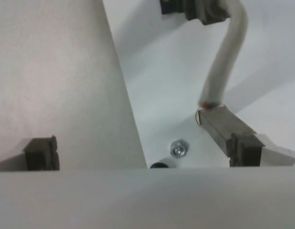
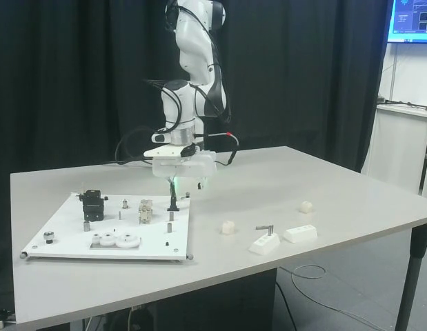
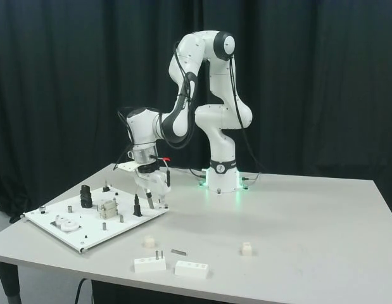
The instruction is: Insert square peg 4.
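Observation:
In the wrist view a grey square peg [image 1: 219,122] stands out of the white board [image 1: 171,81], its foot in a ringed hole. Its top is right beside one black fingertip [image 1: 245,150]. The other fingertip [image 1: 42,152] is far off over the grey table, so my gripper [image 1: 143,151] is open with nothing clamped. A white cable [image 1: 227,62] hangs down to the peg's foot. From the room views my gripper [image 2: 182,192] [image 3: 152,195] hovers low over the far right corner of the board [image 2: 75,245] [image 3: 50,221]; the peg itself is hidden there.
On the board are a bolt head [image 1: 178,149], a black post [image 3: 137,206], a black block [image 2: 93,205] and white gears [image 2: 116,240]. On the table lie two small white cubes [image 2: 227,227] [image 2: 306,206], two white holders [image 2: 265,243] [image 2: 300,234] and a loose grey peg [image 3: 178,251].

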